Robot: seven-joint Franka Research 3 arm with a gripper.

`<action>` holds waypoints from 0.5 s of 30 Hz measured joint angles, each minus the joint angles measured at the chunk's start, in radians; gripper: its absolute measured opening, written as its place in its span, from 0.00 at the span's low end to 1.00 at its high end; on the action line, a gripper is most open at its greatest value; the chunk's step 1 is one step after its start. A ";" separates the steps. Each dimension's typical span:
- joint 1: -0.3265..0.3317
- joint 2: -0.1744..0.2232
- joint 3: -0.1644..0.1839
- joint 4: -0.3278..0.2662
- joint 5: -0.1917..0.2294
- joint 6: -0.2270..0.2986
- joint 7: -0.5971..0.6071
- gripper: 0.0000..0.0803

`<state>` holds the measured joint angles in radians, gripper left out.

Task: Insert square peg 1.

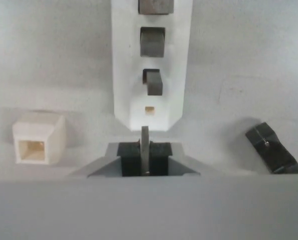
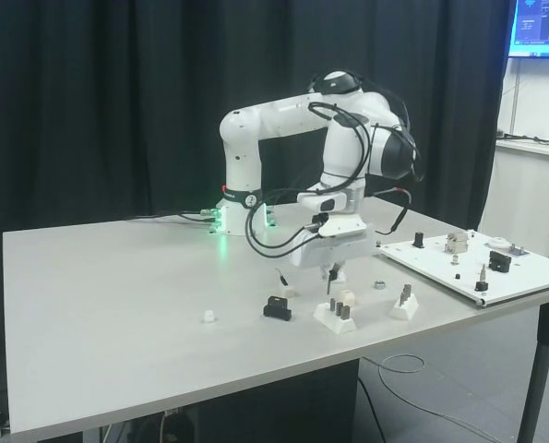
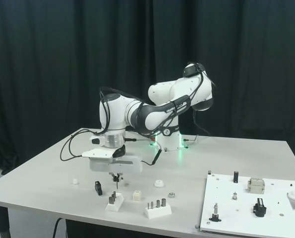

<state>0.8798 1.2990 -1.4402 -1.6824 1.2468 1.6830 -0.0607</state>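
Now the gripper (image 1: 145,157) sits low in the middle of the wrist frame, its fingers closed on square peg 1 (image 1: 145,145), a thin grey bar that stands upright, long axis vertical, free end pointing down at the table. Just above it in that frame lies the white peg holder (image 1: 151,60), with three thicker grey pegs (image 1: 153,41) seated in a row and one small square hole (image 1: 150,110) empty at the near end. My guess is the carry is done and insertion is next: the peg looks close to that hole but not yet in it, so the arm needs to square it up and lower straight. A white hollow block (image 1: 38,137) sits at the left, a black part (image 1: 274,149) at the right.
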 joint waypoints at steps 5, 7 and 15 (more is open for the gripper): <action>0.005 -0.001 -0.014 0.001 -0.003 -0.008 0.004 0.04; 0.006 -0.001 -0.018 0.001 -0.004 -0.010 0.006 0.04; 0.010 -0.001 -0.021 0.002 -0.010 -0.011 0.008 0.04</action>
<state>0.8898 1.2980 -1.4613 -1.6809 1.2371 1.6724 -0.0528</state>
